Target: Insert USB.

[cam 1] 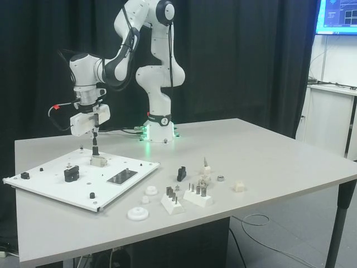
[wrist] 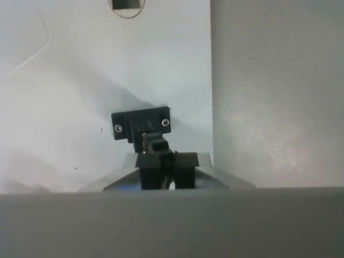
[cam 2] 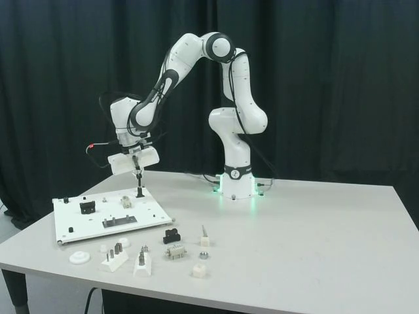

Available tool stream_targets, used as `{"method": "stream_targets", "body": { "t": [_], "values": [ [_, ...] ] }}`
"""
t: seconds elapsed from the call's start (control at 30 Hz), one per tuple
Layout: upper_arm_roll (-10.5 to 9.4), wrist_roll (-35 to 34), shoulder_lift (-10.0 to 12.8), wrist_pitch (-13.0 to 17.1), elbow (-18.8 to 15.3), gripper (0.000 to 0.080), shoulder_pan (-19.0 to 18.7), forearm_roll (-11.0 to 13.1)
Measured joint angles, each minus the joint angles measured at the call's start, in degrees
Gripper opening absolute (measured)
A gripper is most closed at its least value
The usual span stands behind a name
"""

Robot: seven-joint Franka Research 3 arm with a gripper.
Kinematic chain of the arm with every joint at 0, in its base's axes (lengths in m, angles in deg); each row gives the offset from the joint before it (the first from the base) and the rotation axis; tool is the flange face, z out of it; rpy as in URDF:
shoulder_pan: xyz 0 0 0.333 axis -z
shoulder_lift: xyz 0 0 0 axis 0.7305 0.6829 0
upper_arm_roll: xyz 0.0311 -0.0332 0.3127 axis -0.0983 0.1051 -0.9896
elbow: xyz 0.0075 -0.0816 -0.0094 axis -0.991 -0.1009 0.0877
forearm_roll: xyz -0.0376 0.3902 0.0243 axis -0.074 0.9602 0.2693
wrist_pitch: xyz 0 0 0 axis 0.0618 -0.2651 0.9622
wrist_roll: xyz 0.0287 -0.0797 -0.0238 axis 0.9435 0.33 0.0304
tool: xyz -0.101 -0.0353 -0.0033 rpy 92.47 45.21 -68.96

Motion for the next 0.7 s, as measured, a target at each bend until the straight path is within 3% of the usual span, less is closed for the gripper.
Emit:
{"method": "stream_targets", "body": {
  "t": [0.7],
  "values": [
    [-0.02,1.0,-0.1,0.3,-0.1,0.0045,-0.2,0.0]
  ]
}}
